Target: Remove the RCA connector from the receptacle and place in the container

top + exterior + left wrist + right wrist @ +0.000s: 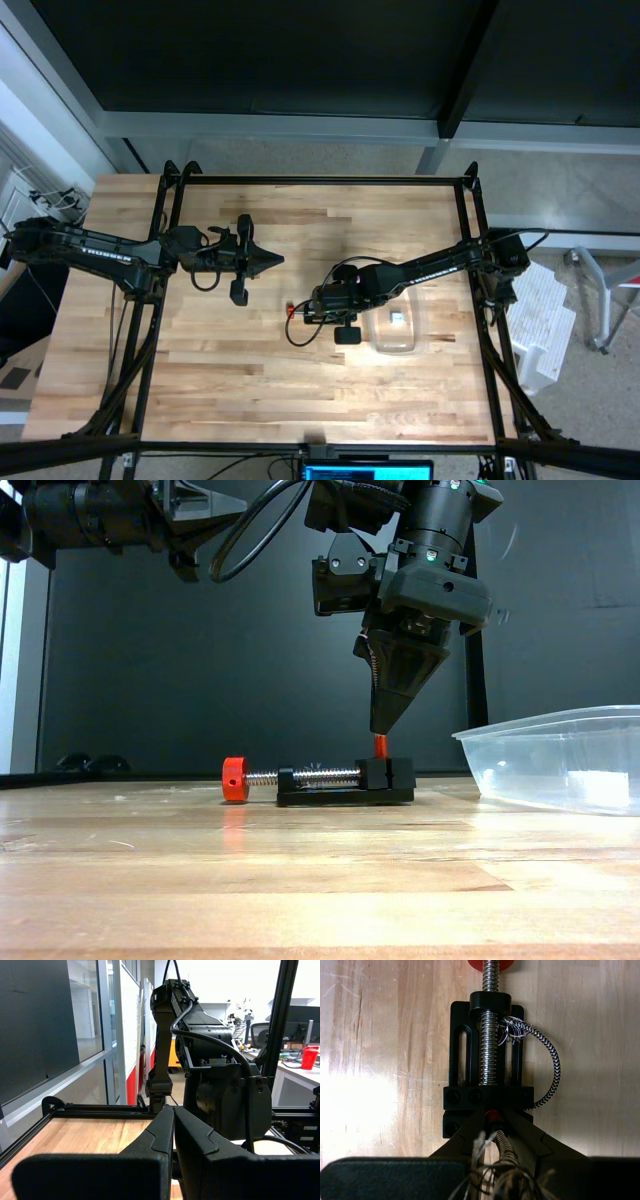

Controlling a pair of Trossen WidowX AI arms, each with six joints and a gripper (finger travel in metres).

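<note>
High, surface: pale wood counter (250, 380), grey floor beyond.
High, left hand (272, 260): above the counter's left half, well apart from the tray (395, 351).
Low, right hand (381, 725): points down, tip on the plug (380, 745), which stands in the block (345, 785).
Left wrist, left hand: fingers pressed together, empty.
Right wrist, right hand: clenched on the plug, which sits in the block.

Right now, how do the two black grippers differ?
Pose: the left gripper lies level above the wooden table; the right gripper points down onto the black rectangular receptacle. State: the left gripper is shut on nothing; the right gripper is shut on the slim reddish RCA connector. Both are shut.
</note>
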